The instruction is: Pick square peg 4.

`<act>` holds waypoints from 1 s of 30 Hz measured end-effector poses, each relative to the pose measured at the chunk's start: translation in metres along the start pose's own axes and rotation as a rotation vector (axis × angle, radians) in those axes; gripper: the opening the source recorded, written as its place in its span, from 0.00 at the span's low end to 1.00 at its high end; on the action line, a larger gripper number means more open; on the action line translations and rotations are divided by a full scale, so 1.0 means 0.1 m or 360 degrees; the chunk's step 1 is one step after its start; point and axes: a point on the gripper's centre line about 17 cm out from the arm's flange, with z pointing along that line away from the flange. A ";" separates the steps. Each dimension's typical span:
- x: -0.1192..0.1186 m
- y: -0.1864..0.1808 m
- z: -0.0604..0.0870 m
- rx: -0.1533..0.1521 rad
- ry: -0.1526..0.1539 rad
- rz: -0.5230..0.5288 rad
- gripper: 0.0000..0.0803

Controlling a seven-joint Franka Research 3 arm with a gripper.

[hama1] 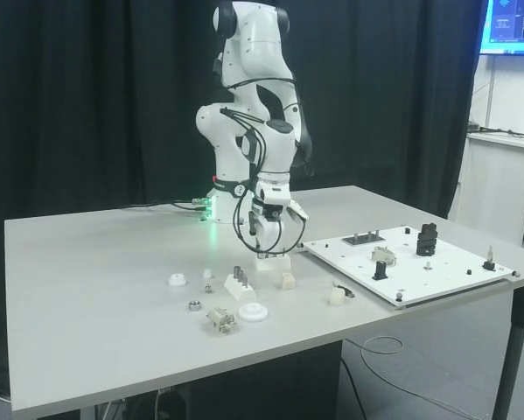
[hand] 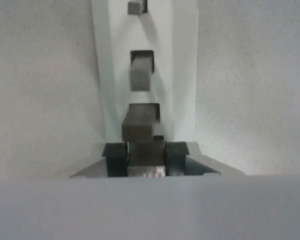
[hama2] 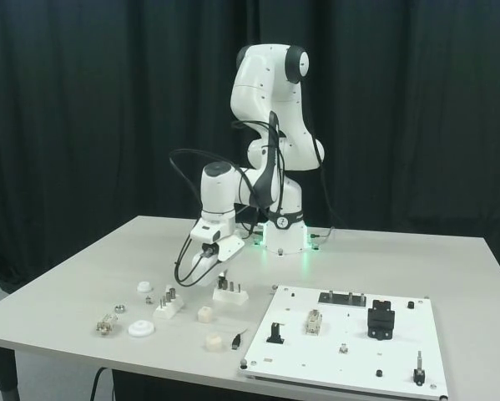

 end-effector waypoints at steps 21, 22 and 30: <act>-0.06 0.10 -0.26 -0.0057 0.0025 0.0033 0.19; -0.06 0.11 -0.28 -0.0060 0.0027 0.0033 0.19; -0.06 0.13 -0.41 -0.0080 0.0037 0.0034 0.19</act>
